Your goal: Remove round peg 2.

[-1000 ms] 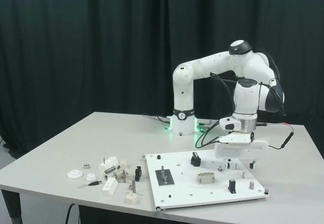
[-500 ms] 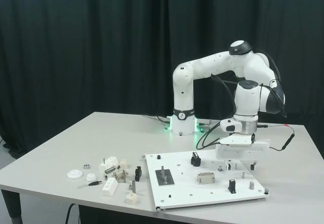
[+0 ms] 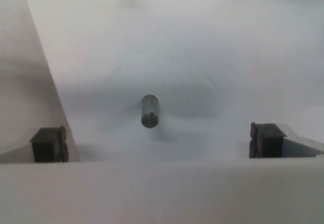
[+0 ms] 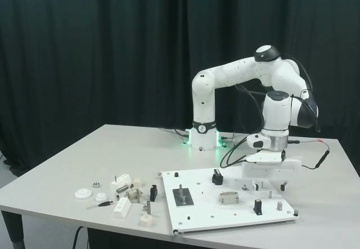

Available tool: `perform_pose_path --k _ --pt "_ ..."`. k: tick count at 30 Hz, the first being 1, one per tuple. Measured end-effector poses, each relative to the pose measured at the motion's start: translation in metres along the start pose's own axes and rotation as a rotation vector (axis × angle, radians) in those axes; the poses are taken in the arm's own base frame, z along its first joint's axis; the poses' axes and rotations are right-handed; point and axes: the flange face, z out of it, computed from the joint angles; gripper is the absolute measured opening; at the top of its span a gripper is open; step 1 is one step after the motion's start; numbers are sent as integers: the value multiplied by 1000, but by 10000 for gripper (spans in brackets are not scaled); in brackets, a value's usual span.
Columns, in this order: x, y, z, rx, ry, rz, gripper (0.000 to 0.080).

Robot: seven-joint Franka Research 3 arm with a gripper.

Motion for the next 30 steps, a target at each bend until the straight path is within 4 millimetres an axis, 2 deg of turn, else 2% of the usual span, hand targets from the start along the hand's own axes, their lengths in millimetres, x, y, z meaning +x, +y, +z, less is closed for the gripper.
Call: perform_pose_path --k 30 --pt "-2 -9 13 8 6 18 800"
